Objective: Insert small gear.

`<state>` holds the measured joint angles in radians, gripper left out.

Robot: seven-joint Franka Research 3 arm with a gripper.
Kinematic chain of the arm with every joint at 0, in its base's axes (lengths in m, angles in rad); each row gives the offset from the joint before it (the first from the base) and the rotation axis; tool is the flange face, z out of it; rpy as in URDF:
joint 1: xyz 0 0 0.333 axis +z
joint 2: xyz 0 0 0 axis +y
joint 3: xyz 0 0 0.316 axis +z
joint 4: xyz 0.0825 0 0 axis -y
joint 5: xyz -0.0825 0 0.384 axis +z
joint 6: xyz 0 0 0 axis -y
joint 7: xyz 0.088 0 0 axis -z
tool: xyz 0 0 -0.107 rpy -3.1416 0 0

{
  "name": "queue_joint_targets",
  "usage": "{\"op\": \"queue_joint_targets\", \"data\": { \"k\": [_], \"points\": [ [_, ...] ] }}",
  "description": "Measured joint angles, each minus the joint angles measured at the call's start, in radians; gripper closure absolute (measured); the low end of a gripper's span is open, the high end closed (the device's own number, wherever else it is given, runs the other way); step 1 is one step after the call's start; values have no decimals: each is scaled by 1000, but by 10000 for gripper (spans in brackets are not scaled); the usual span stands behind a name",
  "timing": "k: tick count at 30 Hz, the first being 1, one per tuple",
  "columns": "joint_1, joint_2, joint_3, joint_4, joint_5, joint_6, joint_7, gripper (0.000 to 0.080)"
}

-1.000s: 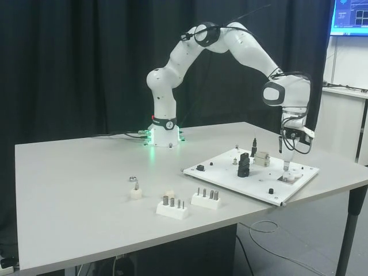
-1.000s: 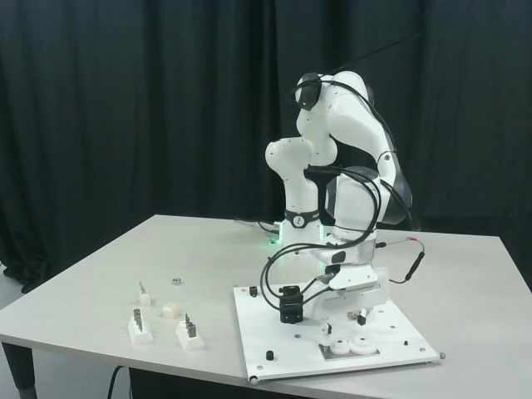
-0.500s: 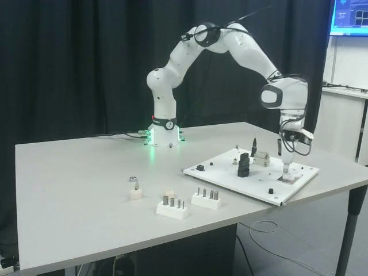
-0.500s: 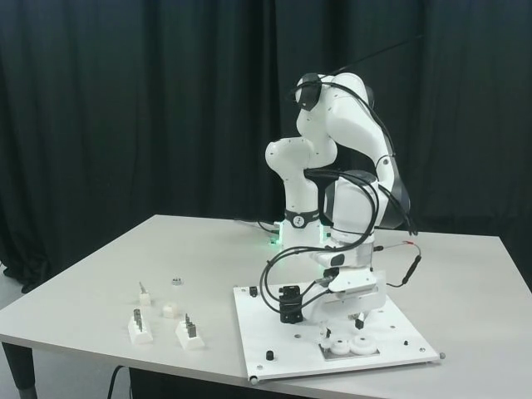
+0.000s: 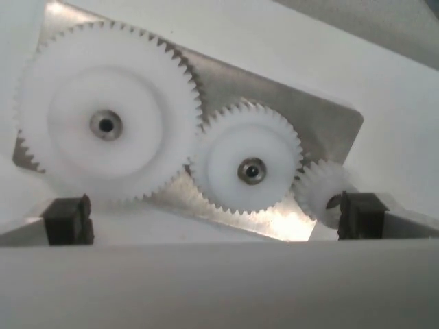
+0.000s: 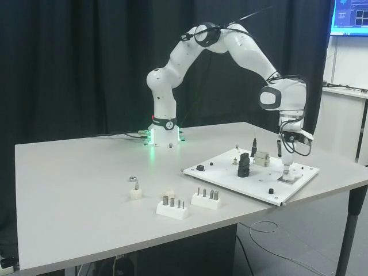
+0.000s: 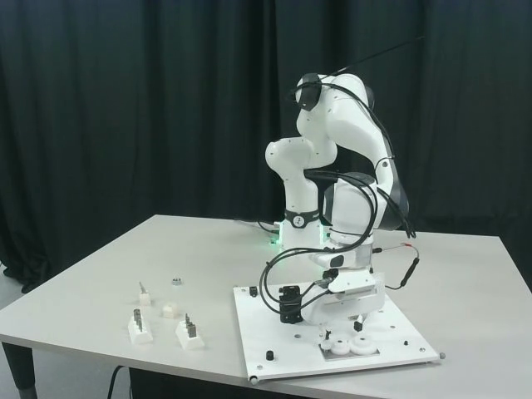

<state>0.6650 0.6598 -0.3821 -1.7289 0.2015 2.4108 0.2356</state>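
Observation:
In the wrist view a small white gear (image 5: 321,192) sits on the grey metal plate (image 5: 322,120), its teeth meshing with a medium white gear (image 5: 250,168). A large white gear (image 5: 106,123) meshes with the medium one on the other side. My gripper (image 5: 212,218) is open, its black pads (image 5: 66,220) far apart. One pad stands right beside the small gear, and nothing is held between them. In the room views the gripper (image 6: 286,167) points straight down over the gears (image 7: 352,344) near the corner of the white board (image 6: 230,172).
On the board stand a black block (image 6: 244,165), a small white box (image 6: 263,158) and several black knobs. To the left on the grey table (image 6: 75,172) are two white holders with pins (image 6: 172,207) (image 6: 206,198) and a small white stand (image 6: 135,190).
The wrist and forearm have shifted slightly toward the arm's base. The gripper has sunk a little closer to the gears. Nothing on the table moved.

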Motion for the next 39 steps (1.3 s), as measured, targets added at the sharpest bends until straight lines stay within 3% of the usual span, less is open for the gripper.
{"op": "queue_joint_targets", "data": {
  "k": [4,13,21,33,39],
  "points": [
    [0,0,0,0,-3,0,-20,3],
    [-5,-4,0,4,-16,-31,-224,3],
    [-13,-4,0,22,-21,-55,-333,3],
    [-28,4,-1,36,-47,-51,-517,3],
    [-34,14,0,40,-54,-38,-554,3]
  ]
}}
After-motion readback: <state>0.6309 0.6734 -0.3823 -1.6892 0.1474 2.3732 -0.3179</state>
